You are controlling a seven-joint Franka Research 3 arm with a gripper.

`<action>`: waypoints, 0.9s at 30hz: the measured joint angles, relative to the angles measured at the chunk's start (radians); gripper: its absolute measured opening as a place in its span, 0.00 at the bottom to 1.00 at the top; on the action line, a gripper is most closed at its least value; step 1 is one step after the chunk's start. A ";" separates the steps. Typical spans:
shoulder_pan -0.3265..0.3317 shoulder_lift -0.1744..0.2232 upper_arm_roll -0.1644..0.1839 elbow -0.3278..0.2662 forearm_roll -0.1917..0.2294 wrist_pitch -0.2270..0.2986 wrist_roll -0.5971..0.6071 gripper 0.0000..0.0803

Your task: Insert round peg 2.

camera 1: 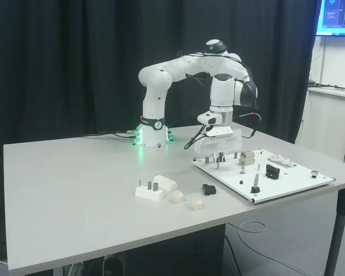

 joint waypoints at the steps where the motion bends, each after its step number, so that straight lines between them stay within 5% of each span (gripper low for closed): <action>1: 0.000 0.000 0.000 -0.001 0.000 0.001 -0.001 0.09; 27: 0.020 0.000 -0.002 -0.022 0.008 0.005 -0.002 0.09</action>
